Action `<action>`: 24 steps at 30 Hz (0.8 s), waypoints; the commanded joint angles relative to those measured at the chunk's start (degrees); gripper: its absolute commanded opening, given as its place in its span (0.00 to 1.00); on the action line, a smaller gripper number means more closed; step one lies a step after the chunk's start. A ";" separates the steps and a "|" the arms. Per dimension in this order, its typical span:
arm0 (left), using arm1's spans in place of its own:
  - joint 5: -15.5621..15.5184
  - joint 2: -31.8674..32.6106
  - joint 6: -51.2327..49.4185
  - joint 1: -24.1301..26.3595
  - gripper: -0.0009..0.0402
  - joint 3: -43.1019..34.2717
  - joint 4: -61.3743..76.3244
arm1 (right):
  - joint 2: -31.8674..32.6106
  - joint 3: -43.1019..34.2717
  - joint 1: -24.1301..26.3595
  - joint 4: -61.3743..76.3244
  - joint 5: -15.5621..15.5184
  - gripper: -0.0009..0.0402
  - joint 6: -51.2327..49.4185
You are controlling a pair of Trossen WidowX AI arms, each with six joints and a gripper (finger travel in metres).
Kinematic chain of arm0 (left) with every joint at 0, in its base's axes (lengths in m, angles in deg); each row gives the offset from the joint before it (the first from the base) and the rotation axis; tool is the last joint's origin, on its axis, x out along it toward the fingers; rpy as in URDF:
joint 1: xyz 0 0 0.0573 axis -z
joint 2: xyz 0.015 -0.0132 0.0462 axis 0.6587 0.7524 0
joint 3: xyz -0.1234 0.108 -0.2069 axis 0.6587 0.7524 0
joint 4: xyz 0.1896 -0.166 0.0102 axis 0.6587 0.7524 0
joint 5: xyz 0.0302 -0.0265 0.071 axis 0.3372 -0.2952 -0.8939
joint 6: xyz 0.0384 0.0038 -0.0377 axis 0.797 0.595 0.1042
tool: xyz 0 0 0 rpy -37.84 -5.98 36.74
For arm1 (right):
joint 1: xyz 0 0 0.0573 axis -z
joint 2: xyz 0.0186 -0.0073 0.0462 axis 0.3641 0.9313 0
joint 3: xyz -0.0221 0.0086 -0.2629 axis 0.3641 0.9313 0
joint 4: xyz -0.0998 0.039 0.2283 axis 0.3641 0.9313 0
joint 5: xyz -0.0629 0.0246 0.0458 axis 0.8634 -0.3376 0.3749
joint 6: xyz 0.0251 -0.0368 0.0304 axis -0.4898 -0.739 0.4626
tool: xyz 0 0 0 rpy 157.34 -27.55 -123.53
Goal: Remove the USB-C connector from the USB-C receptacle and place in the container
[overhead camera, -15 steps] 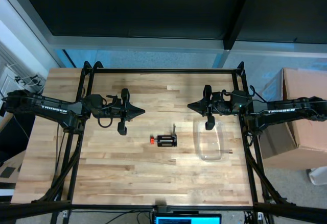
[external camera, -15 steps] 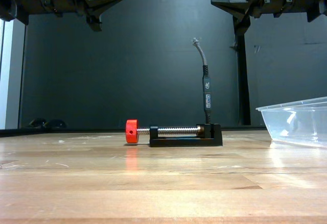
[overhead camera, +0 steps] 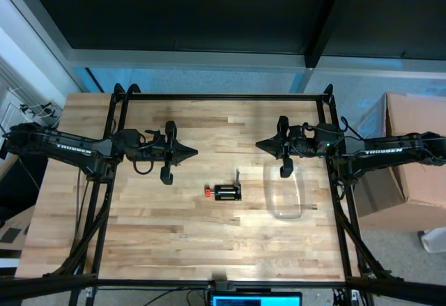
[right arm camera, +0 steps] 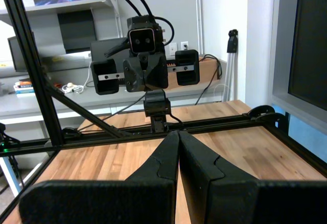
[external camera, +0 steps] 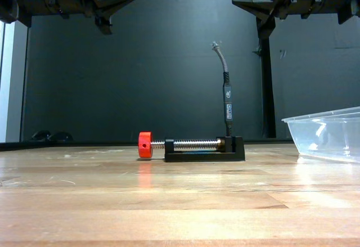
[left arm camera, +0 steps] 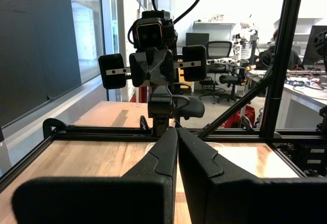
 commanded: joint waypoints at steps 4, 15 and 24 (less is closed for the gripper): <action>0.02 -0.02 0.00 0.00 0.02 0.00 0.00 | 1.38 -10.25 -0.70 22.67 -1.01 0.02 -3.41; 0.02 -0.02 0.00 -0.02 0.02 0.00 0.00 | 15.72 -36.72 -1.62 67.17 -1.05 0.02 -3.54; 0.02 -0.02 0.00 -0.02 0.02 0.00 0.00 | 29.53 -55.93 -3.37 88.80 -0.98 0.02 -4.37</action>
